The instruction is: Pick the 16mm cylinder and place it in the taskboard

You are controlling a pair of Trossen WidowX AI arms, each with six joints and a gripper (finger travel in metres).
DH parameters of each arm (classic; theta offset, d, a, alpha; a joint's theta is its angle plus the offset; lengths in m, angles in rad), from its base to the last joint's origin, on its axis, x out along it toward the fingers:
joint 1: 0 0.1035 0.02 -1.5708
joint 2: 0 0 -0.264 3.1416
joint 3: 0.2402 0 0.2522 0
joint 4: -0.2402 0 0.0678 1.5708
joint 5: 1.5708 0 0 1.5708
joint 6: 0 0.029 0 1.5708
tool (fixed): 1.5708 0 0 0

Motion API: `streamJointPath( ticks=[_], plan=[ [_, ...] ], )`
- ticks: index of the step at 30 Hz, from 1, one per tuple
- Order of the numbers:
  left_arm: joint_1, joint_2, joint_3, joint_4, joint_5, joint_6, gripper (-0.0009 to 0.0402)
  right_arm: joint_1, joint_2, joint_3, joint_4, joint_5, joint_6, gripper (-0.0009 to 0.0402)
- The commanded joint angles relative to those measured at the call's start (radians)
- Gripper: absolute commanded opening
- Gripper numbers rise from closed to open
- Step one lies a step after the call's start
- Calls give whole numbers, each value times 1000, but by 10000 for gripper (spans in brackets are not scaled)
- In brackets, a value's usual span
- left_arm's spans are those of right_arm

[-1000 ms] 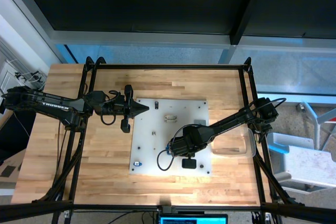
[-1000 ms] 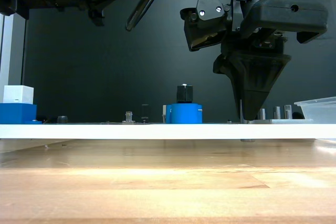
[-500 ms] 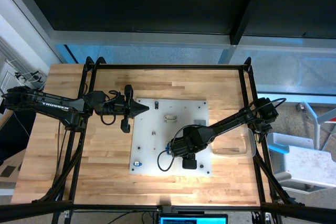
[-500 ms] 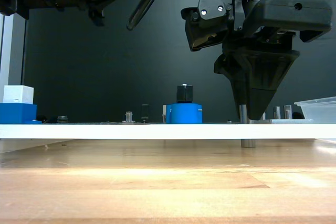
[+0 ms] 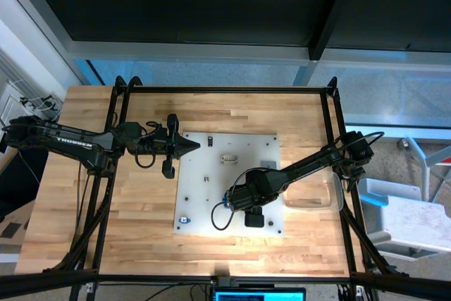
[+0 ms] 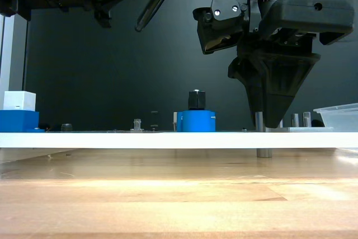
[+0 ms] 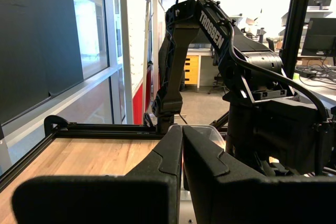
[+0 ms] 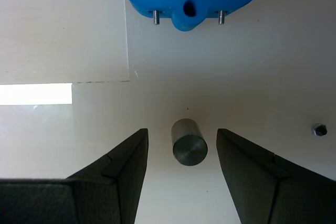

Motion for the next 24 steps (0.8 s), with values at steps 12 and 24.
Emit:
streamJointPath(
  ticks=[12,24],
  plan=[
    [0,0,0,0,0,0,0,2,-82,0,-48,6,2,181],
    [0,0,0,0,0,0,0,2,-160,0,-84,9,10,181]
  ],
)
